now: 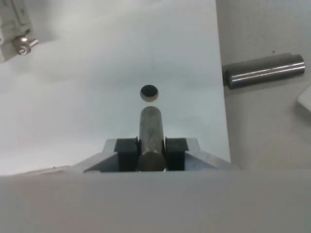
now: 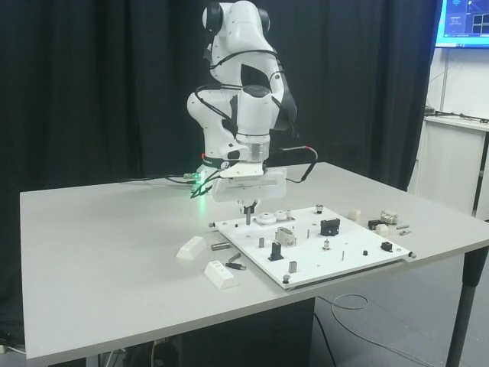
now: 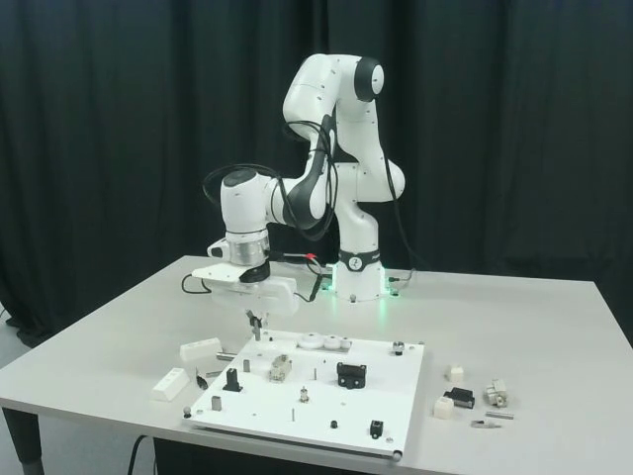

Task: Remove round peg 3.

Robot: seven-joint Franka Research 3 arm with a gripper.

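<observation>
My gripper (image 1: 150, 154) is shut on a grey round peg (image 1: 150, 128), held upright between the black fingertip pads (image 1: 127, 148). The peg's lower end hangs just above the white board (image 1: 87, 102), close to a small black round hole (image 1: 148, 91) and apart from it. In the first room view the gripper (image 2: 247, 206) hovers over the board's (image 2: 344, 260) far left corner with the peg (image 2: 247, 218) pointing down. The second room view shows the same gripper (image 3: 255, 319) and peg (image 3: 257, 333) above the board's (image 3: 326, 411) back left part.
A second grey peg (image 1: 265, 71) lies on the grey table beside the board's edge. Two white blocks (image 2: 191, 248) (image 2: 220, 274) sit on the table left of the board. Several small fixtures stand on the board, and loose parts (image 3: 465, 398) lie to its right.
</observation>
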